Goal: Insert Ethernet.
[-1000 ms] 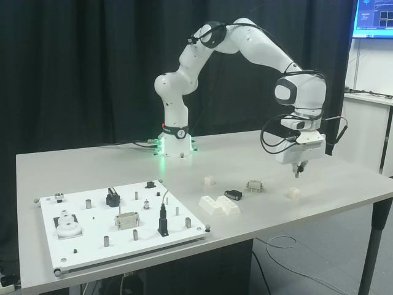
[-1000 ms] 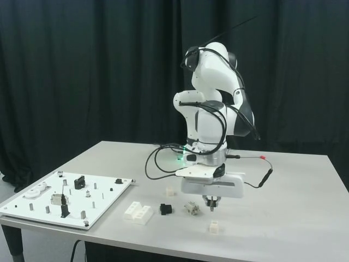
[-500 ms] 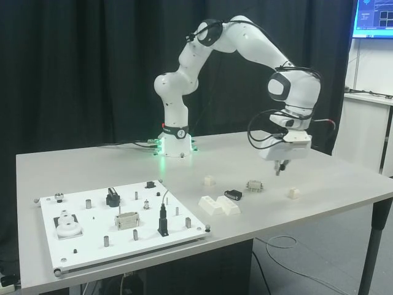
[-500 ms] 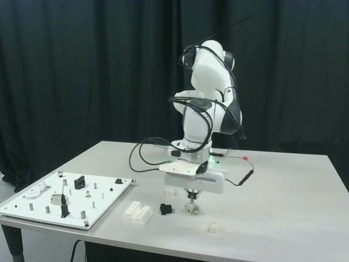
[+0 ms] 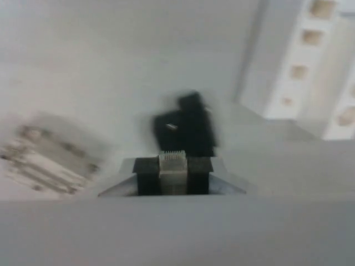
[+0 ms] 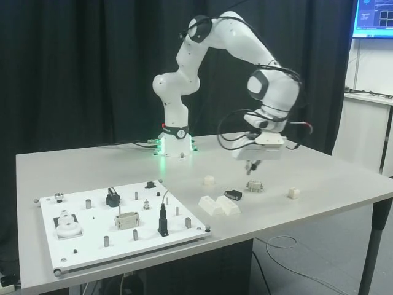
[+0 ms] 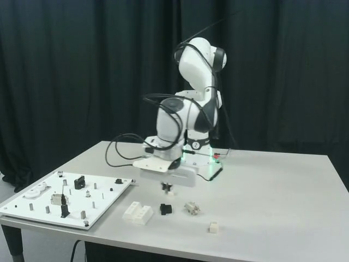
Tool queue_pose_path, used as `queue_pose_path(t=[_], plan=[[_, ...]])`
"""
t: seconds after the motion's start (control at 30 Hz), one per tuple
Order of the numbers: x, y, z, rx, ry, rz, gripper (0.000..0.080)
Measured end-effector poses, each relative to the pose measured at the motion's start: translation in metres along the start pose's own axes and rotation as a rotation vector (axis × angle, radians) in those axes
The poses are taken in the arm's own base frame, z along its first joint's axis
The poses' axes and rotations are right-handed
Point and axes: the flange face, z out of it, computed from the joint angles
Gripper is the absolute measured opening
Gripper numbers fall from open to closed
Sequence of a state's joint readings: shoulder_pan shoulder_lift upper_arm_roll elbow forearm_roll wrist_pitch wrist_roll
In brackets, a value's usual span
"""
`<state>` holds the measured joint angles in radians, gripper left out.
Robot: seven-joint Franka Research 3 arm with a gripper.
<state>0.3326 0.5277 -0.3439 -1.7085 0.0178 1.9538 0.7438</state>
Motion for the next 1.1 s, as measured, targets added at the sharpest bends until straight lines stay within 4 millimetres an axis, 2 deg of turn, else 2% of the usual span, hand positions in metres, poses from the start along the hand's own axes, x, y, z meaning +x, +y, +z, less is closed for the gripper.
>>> queue_pose_path(t=[0.7,1.1], plan=[[0.064,0.135,0.029,0.047,-0.053,-0.003,0.0101],[0.083,0.201,0.046,0.061,-0.058,-0.006,0.0101]])
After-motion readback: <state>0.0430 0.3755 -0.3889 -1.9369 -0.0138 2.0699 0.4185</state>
